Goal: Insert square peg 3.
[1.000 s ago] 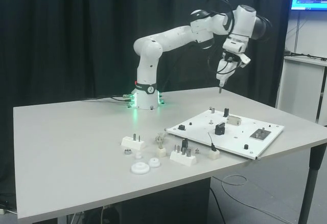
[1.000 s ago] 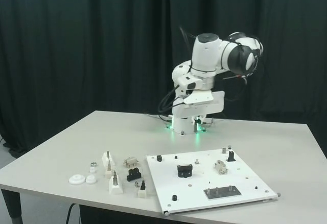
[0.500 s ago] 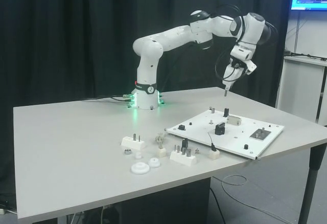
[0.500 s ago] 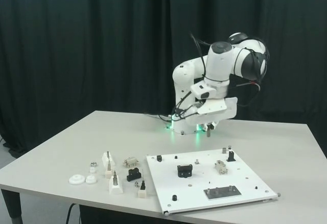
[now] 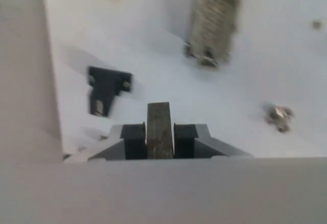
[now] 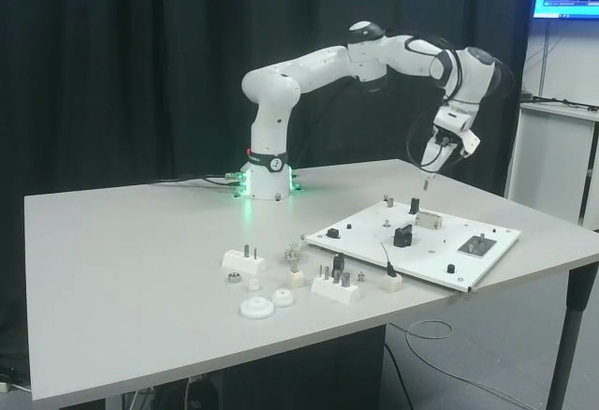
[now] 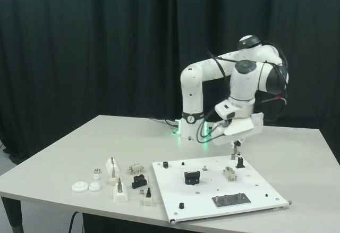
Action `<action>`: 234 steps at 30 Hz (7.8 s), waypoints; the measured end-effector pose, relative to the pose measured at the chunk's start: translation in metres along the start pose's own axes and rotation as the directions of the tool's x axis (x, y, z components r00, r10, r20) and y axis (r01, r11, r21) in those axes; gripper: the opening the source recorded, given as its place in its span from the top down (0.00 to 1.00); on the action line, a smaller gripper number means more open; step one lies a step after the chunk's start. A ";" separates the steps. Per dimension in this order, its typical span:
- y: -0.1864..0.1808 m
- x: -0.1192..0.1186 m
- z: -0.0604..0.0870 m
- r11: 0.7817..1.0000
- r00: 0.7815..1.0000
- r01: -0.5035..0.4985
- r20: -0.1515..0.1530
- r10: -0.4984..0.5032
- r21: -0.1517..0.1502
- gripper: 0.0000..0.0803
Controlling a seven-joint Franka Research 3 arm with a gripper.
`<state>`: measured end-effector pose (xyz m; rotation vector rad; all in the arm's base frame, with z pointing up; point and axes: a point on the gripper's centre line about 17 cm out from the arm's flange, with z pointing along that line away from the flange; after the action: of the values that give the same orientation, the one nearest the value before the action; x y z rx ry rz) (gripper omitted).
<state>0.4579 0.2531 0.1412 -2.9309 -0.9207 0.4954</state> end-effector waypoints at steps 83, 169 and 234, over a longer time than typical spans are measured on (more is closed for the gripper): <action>-0.024 0.048 0.064 0.982 0.986 -0.121 -0.131 0.102 -0.144 0.86; -0.029 0.055 0.077 0.981 0.983 -0.125 -0.150 0.102 -0.148 0.86; -0.031 0.045 0.082 0.974 0.985 -0.131 -0.138 0.106 -0.186 0.86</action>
<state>0.4506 0.2991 0.0543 -3.1636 -0.8267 0.2298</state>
